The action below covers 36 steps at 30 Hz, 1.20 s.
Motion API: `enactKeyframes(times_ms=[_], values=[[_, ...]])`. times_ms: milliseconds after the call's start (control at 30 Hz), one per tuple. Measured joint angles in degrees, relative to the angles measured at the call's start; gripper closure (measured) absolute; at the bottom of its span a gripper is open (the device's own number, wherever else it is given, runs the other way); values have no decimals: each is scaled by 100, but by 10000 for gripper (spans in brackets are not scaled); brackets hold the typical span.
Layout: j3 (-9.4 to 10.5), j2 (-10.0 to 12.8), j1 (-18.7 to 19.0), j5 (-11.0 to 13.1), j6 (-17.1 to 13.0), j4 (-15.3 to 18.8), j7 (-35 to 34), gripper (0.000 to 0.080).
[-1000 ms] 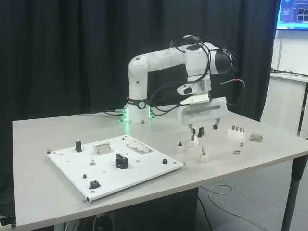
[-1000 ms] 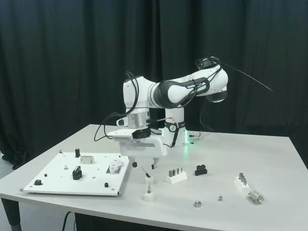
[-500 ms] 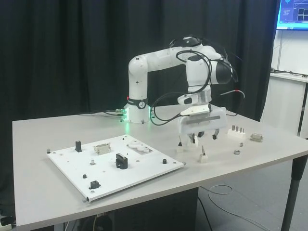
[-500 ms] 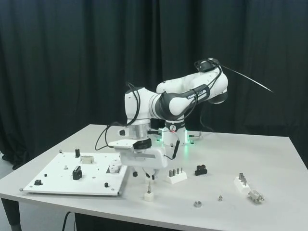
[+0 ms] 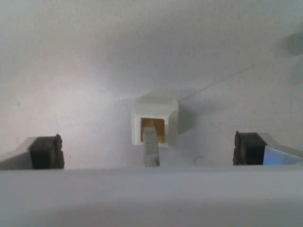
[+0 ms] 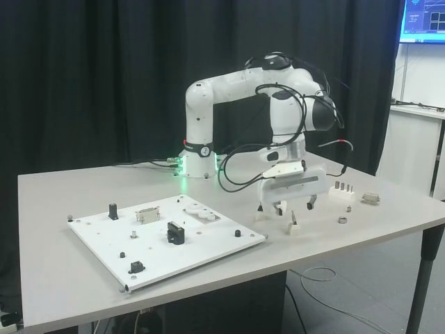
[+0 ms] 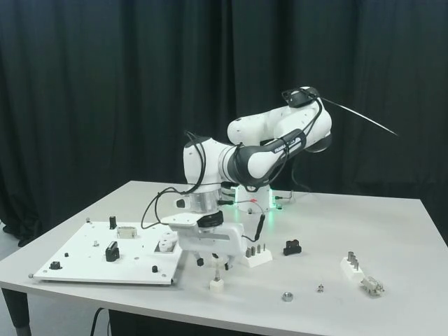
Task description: Pick Ethernet.
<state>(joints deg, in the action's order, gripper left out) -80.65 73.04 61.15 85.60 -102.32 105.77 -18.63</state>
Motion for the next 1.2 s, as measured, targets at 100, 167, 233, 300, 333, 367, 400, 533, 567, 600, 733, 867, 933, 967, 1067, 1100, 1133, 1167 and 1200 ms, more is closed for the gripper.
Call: enactKeyframes(times_ms=[100, 167, 233, 300, 333, 367, 400, 533, 567, 600, 733, 867, 933, 967, 1067, 1100, 1133, 1167, 1200], values=[[26, 0, 2, 0, 0, 2, 16, 3], [40, 0, 6, 0, 2, 5, 24, 3], [53, 0, 11, 0, 5, 9, 32, 3], [68, 0, 15, 0, 5, 13, 47, 3], [75, 0, 17, 0, 5, 16, 60, 3], [80, 0, 19, 0, 5, 19, 68, 3], [85, 0, 22, 0, 5, 23, 74, 3], [94, 1, 38, -1, 5, 46, 124, 3], [95, 2, 43, -1, 5, 55, 148, 3], [96, 3, 48, -1, 5, 63, 164, 3], [106, 7, 63, -2, 5, 90, 188, 3], [127, 11, 73, -3, 5, 114, 195, 3], [141, 11, 79, -3, 5, 132, 206, 3], [148, 11, 84, -3, 4, 145, 209, 3], [168, 12, 98, -3, 2, 184, 209, 3], [174, 13, 103, -3, 2, 196, 209, 3], [179, 14, 109, -3, 1, 210, 209, 3], [184, 15, 115, -3, 0, 222, 209, 3], [187, 18, 120, -3, -1, 231, 209, 3]])
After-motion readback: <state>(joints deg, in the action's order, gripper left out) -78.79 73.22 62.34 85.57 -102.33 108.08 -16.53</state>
